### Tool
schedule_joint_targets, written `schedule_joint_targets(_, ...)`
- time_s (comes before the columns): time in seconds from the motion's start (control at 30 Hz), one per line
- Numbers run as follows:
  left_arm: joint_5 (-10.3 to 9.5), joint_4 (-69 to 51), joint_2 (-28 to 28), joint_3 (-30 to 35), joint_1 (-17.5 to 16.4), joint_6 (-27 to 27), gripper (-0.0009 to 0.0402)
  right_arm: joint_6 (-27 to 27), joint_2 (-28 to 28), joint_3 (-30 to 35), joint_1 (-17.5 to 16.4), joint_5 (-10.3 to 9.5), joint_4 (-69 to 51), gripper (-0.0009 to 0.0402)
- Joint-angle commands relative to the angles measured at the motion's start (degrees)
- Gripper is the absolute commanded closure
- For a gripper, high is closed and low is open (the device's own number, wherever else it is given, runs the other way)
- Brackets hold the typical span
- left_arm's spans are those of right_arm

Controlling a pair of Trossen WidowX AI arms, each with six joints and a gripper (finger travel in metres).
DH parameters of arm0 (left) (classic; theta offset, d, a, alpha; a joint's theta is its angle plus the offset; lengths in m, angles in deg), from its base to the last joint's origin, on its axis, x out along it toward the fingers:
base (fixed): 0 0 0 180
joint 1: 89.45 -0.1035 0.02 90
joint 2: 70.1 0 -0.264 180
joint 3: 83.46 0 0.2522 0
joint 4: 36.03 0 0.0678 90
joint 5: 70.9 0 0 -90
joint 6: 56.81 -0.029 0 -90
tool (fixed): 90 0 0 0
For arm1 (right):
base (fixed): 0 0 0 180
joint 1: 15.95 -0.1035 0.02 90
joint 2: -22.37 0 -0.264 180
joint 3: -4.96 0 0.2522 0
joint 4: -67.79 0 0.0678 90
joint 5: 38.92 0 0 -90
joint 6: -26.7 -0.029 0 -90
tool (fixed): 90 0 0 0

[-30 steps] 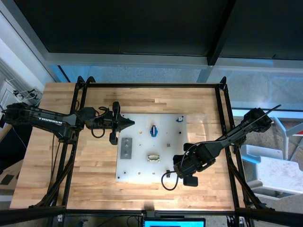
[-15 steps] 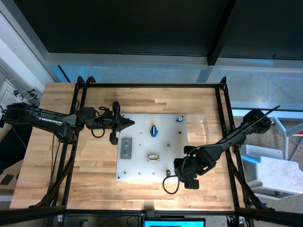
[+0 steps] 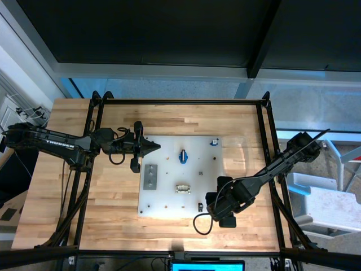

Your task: Pick the 16mm bar from the taskboard and place it in the container

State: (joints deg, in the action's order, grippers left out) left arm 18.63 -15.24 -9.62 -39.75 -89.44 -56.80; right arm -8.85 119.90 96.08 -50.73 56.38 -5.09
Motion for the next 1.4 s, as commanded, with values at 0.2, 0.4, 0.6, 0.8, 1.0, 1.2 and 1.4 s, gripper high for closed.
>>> schedule_joint_targets(0.2,0.02,0.0,0.0,0.0,0.0,0.0,0.0393,1.5,0.4,-1.2,-0.1,1.09,1.5,0.0127)
schedule_joint_targets(0.4,0.02,0.0,0.0,0.0,0.0,0.0,0.0393,1.6,0.4,-4.4,-0.3,1.16,4.5,0.0132)
schedule_joint_targets(0.6,0.02,0.0,0.0,0.0,0.0,0.0,0.0393,1.8,1.3,-5.9,-0.7,1.16,6.6,0.0139)
schedule_joint_targets(0.8,0.02,0.0,0.0,0.0,0.0,0.0,0.0393,2.1,2.3,-6.8,-1.1,1.16,9.1,0.0142)
schedule_joint_targets(1.0,0.02,0.0,0.0,0.0,0.0,0.0,0.0393,2.1,3.2,-7.1,-1.3,1.18,10.1,0.0142)
schedule_joint_targets(1.2,0.02,0.0,0.0,0.0,0.0,0.0,0.0393,2.0,3.4,-7.8,-1.4,1.22,10.9,0.0142)
schedule_joint_targets(1.4,0.02,0.0,0.0,0.0,0.0,0.0,0.0393,2.0,3.4,-8.4,-1.4,1.25,11.4,0.0142)
